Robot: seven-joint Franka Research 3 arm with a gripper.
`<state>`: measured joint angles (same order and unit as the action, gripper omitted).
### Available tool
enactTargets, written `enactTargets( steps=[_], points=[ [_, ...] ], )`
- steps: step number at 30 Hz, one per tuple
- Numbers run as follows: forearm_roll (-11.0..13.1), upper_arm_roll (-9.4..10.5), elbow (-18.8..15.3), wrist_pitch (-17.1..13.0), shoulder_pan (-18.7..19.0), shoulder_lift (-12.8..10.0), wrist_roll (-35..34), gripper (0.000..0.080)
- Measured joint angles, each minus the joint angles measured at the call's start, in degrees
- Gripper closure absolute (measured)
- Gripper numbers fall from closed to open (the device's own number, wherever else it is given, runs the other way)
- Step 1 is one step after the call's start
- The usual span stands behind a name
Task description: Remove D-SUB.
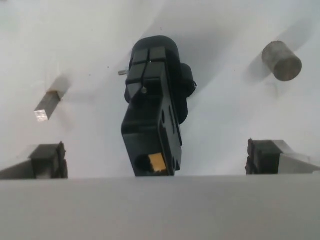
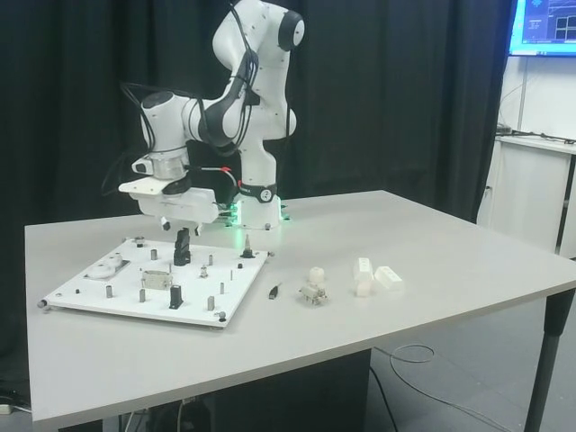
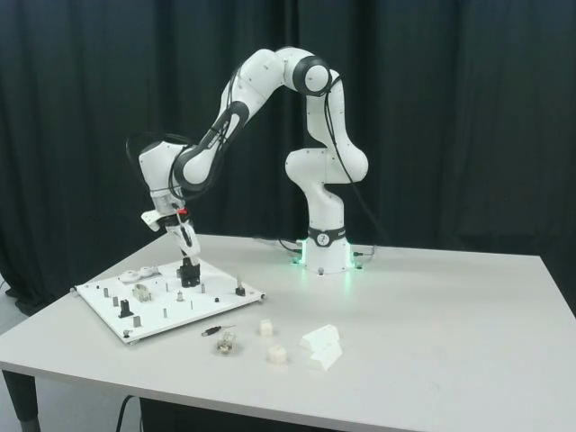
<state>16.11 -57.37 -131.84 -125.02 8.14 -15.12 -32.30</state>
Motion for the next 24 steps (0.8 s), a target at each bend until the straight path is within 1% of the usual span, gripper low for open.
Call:
enactTargets(
  steps=[12, 23, 24],
  points=[
    [0.14, 0.71, -1.6, -2.46, 0.02, 0.0, 0.0, 0.0003],
    [0.27, 0.79, -1.77, -3.13, 0.18, 0.0, -0.07, 0.0003],
    [0.27, 0.79, -1.77, -3.22, 0.21, 0.0, -0.03, 0.01]
  ],
)
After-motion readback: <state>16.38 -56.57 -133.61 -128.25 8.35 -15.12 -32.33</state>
